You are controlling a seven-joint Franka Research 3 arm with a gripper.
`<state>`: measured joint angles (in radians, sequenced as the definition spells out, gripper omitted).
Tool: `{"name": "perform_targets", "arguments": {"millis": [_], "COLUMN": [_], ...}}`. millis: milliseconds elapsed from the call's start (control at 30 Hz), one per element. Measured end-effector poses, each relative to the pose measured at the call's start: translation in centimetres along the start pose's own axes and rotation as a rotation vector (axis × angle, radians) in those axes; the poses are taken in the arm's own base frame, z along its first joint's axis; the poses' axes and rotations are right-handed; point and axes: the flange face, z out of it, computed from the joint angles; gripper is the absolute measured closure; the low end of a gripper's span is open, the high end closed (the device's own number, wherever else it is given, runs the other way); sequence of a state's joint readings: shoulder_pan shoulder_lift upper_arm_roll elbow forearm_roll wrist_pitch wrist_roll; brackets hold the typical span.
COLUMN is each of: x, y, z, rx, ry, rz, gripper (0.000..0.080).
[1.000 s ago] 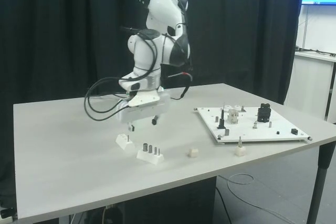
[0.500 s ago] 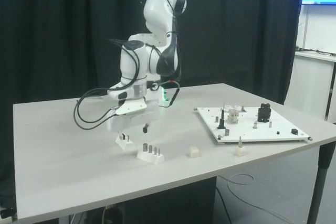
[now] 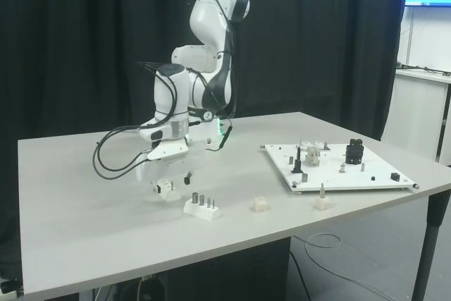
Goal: Pick square peg 1.
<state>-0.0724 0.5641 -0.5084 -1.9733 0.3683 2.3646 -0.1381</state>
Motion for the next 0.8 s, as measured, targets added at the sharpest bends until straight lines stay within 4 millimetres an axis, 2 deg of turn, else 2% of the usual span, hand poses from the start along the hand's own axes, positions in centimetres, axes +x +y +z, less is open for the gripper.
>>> {"name": "perform_targets", "arguments": {"millis": [300, 533, 567, 733, 767, 800], "x": [-0.7, -0.9, -1.0, -1.1, -1.2, -1.3], "y": [0.7, 1.1, 1.1, 1.2, 1.2, 1.2], "z": [0.9, 0.9, 0.8, 0.5, 0.4, 0.2], "rx": [0.015, 0.025, 0.025, 0.031, 0.033, 0.036], "ry": [0.011, 0.012, 0.012, 0.013, 0.013, 0.013], "rz": [-0.003, 0.014, 0.015, 0.018, 0.018, 0.019], "gripper": [0.0003, 0.0003, 0.028, 0.028, 0.048, 0.048]}}
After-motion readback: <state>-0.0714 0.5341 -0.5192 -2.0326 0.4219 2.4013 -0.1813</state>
